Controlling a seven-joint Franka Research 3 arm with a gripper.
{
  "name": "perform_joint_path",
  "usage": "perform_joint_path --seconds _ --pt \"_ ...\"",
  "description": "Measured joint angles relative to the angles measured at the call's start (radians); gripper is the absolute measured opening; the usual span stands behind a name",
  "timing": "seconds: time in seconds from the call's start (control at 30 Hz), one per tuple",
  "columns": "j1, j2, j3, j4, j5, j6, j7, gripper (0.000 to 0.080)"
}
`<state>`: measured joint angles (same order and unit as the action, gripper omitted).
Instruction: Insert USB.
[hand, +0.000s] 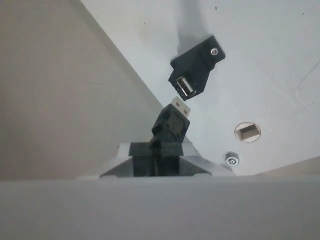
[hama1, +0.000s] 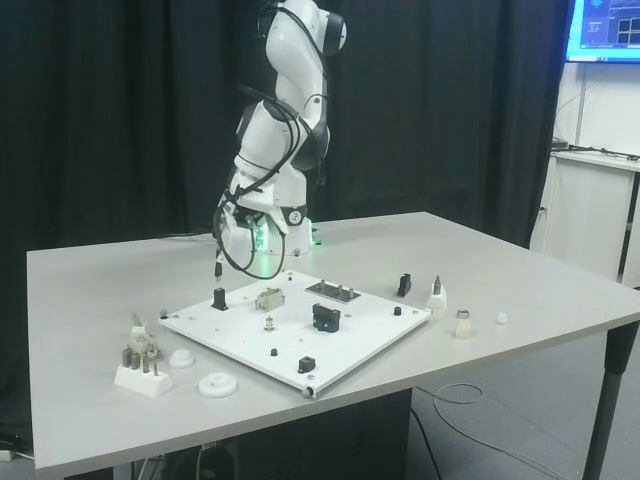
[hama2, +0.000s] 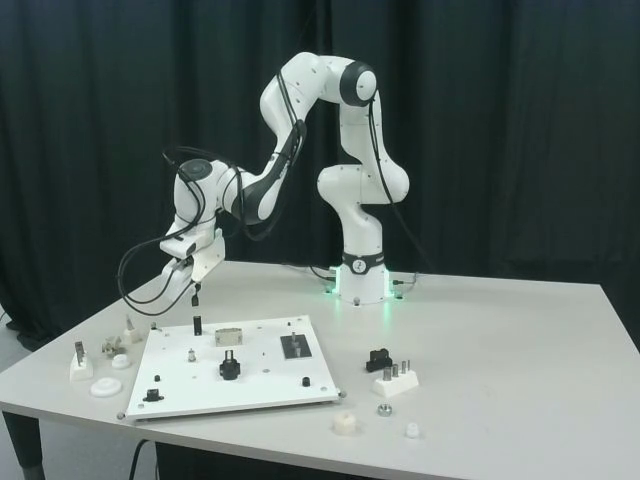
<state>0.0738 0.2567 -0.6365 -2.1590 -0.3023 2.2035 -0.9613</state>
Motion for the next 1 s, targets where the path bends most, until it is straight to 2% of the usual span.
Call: perform_joint_path --seconds 1.0 --pt "-0.005 0.015 0.004 0.001 0.001 0.007 0.004 0.0028"
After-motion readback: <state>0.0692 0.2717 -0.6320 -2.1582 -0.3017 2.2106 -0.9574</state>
